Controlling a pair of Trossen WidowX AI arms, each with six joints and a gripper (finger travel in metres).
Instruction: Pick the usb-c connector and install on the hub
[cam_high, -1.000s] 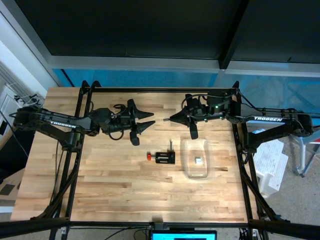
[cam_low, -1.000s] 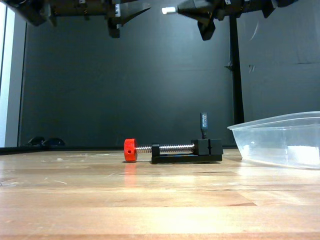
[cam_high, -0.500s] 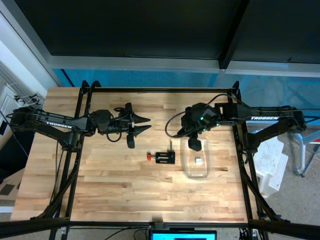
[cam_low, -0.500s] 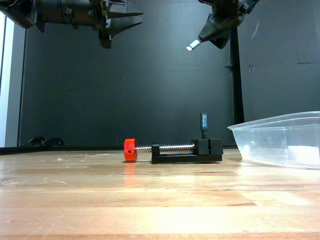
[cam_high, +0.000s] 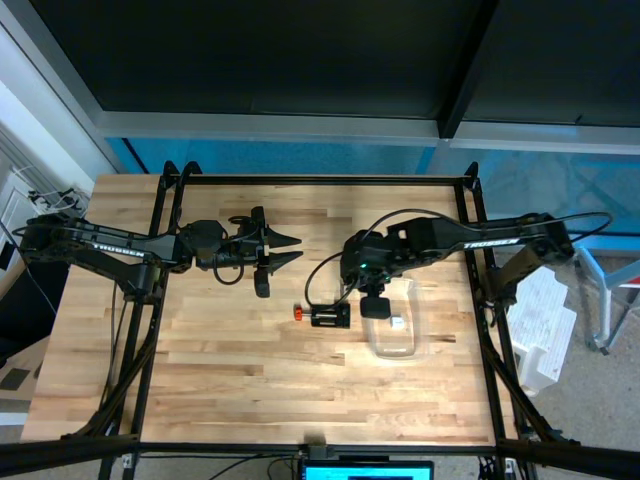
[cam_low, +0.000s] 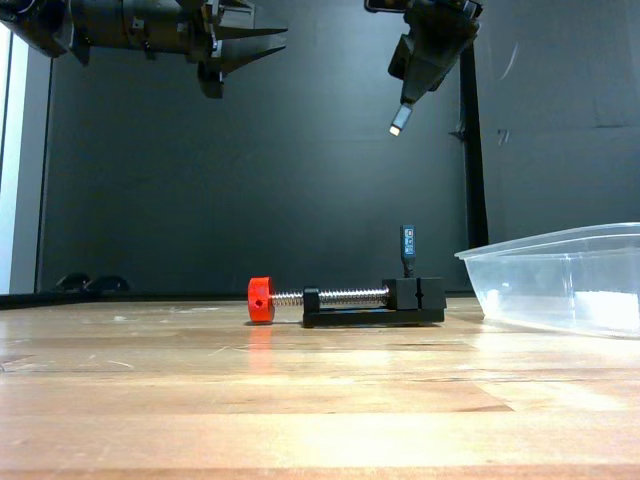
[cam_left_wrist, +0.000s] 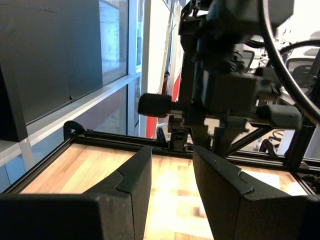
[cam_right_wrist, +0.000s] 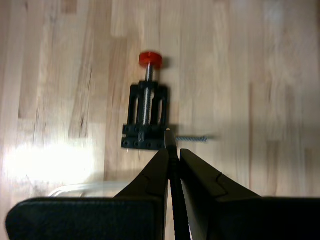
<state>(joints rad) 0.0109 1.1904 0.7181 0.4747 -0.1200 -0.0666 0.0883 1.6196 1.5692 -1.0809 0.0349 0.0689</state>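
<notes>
The hub (cam_high: 328, 316) lies mid-table, a black block with an orange-red knob (cam_low: 260, 299) and a thin upright pin (cam_low: 407, 246). In the right wrist view the hub (cam_right_wrist: 145, 116) lies straight below the fingers. My right gripper (cam_low: 408, 98) hangs tilted downward, high over the hub's pin end, and is shut on the usb-c connector (cam_low: 397, 127), a thin dark piece with a light tip. The connector (cam_right_wrist: 171, 152) shows as a dark sliver between the fingers. My left gripper (cam_high: 287, 250) hovers open and empty, up and to the left of the hub.
A clear plastic tray (cam_high: 402, 345) stands right of the hub and holds a small white square piece (cam_high: 397, 323). In the low view the tray (cam_low: 560, 280) is close to the hub's pin end. Black frame rails run along the table's sides and back.
My right gripper swung from level to pointing down and came left and forward over the hub, keeping the connector. The left gripper drew back slightly to the left.
</notes>
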